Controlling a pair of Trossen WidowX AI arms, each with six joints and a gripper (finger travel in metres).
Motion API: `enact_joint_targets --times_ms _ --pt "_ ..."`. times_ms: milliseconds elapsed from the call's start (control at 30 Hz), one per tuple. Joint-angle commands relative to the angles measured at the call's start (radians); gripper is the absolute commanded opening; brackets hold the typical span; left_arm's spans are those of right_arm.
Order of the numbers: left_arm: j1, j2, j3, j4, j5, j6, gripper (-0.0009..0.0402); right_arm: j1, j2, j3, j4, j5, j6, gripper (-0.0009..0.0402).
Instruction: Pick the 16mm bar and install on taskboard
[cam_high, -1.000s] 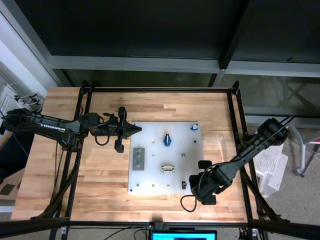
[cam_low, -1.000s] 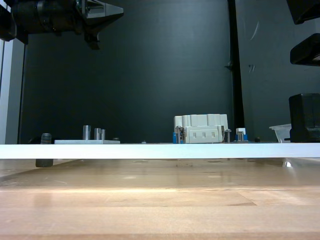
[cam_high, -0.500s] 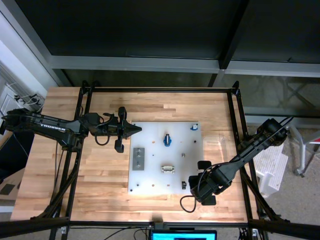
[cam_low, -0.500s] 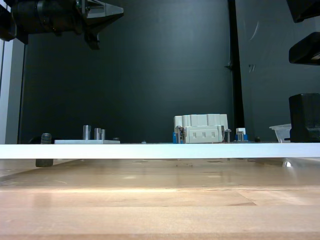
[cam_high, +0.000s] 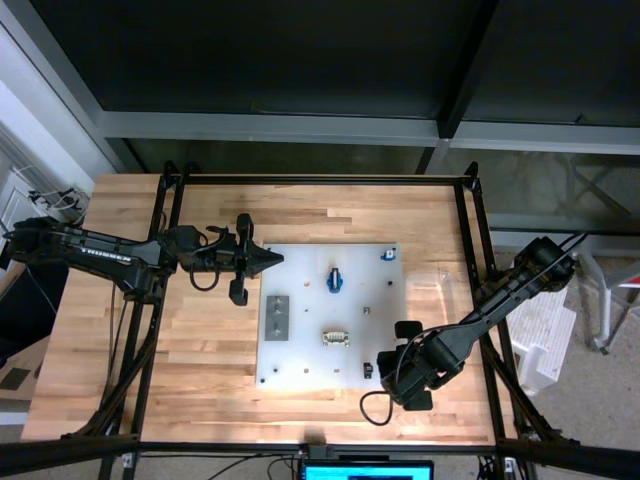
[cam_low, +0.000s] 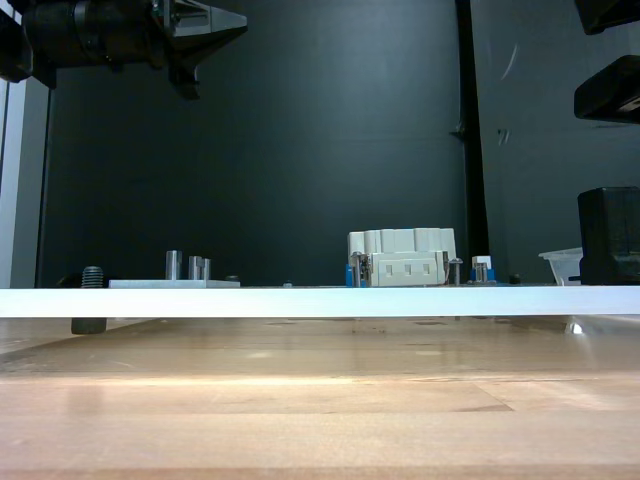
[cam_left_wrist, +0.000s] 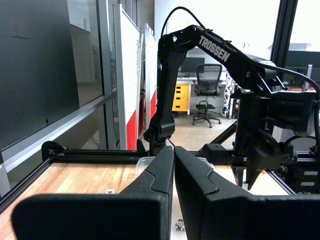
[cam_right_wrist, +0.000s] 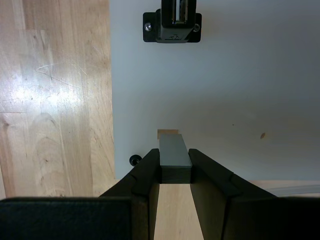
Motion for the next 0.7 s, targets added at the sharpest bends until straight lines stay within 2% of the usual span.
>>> enact_joint_targets --times_ms 33,700 --pt "0.0 0.0 0.0 0.0 0.0 0.0 0.0 0.0 -0.002 -0.009 0.006 0.002 0.002 0.0007" --pt "0.0 0.0 0.0 0.0 0.0 0.0 0.0 0.0 -0.002 -0.03 0.038 0.002 0.002 0.0007"
